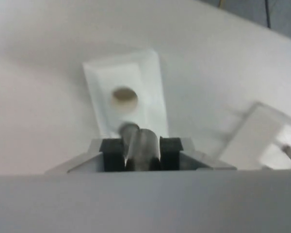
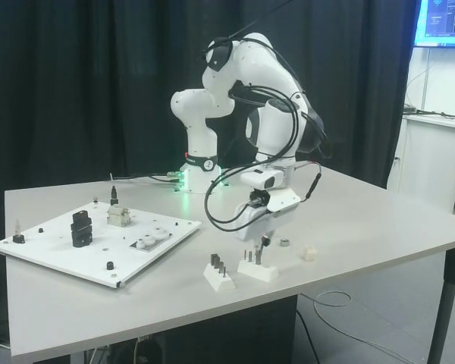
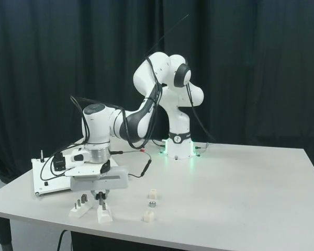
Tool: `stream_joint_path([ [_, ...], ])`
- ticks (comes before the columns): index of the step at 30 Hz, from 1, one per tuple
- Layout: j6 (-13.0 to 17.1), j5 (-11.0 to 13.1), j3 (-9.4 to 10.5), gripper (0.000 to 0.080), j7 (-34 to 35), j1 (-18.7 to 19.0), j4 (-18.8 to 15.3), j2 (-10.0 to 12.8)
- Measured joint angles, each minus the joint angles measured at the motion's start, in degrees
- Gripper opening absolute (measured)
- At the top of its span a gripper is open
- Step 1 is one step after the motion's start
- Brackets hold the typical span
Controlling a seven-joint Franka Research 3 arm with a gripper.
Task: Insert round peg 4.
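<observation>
In the wrist view my gripper [image 1: 141,158] is shut on a grey metal round peg [image 1: 139,144], held upright between the black fingers [image 1: 111,154]. Just beyond the peg's tip lies a small white block [image 1: 123,92] with a round hole [image 1: 124,97]; the hole is uncovered. From the first room view the gripper [image 2: 262,243] hangs a little above that block [image 2: 258,270] near the table's front edge. The second room view shows the gripper [image 3: 100,197] over the same block [image 3: 103,215].
A second white holder [image 2: 218,277] with several short pegs stands beside the block. A white board [image 2: 98,239] carrying black and grey parts lies further along the table. Small white and grey pieces [image 2: 309,253] rest on the grey table [image 2: 379,220] nearby.
</observation>
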Motion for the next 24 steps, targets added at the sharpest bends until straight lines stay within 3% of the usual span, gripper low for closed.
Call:
stream_joint_path([
  [15, -6.04, -7.31, -0.07, 0.0153, -0.65, -4.0, -0.36, -2.55],
  [24, -7.2, -8.83, -0.05, 0.0153, -4.81, -7.44, -1.59, -3.88],
])
